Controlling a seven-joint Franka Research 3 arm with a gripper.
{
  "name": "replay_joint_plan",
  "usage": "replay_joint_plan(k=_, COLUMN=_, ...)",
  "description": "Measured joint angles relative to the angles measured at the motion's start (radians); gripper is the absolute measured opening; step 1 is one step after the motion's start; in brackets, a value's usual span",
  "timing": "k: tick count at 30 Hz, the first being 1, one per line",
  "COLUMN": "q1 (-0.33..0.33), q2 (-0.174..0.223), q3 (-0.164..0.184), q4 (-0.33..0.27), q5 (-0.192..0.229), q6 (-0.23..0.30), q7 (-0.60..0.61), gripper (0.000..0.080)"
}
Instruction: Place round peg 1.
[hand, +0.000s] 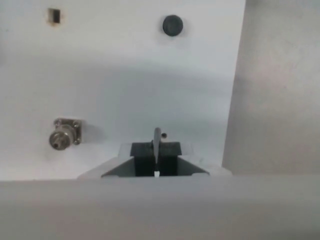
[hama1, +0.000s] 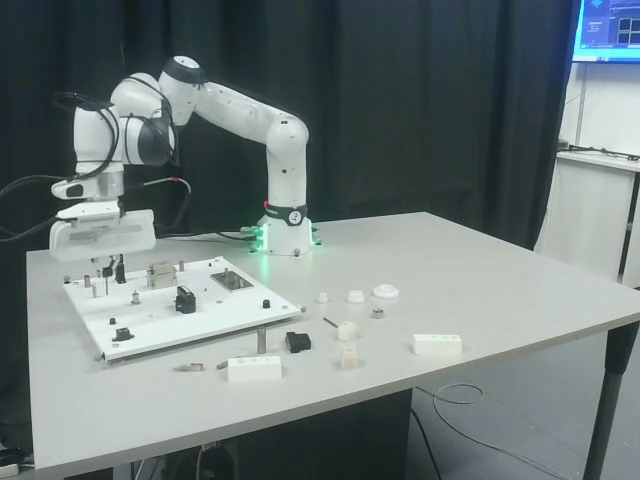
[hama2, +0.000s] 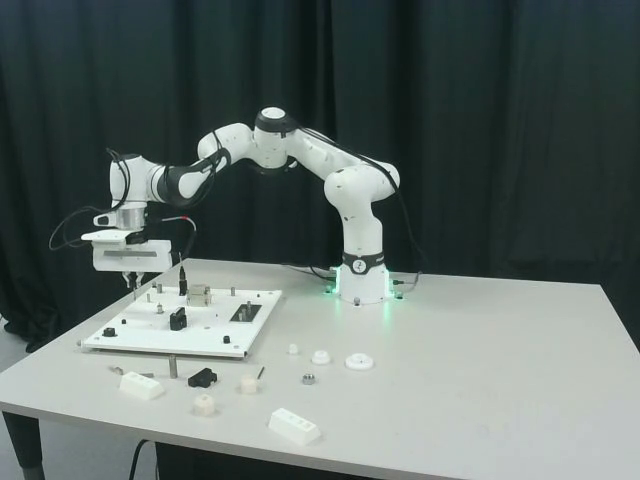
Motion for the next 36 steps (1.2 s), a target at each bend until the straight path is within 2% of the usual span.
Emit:
replay_joint_plan(k=9, q1=-0.001, q2=0.001, q3=0.025, q4=0.001, q5=0.000, q6=-0.010, q7=0.001, gripper=0.0016)
replay_joint_plan(k=29, q1=0.001, q2=0.000, q3=0.025, q4=0.003, q5=-0.002, q6=0.005, q7=0.001, gripper=0.0016)
replay_joint_plan(k=36, q1=0.008, q2=0.000, q3=0.025, q4=0.003, q5=-0.002, q6=0.026, q7=0.001, gripper=0.0016)
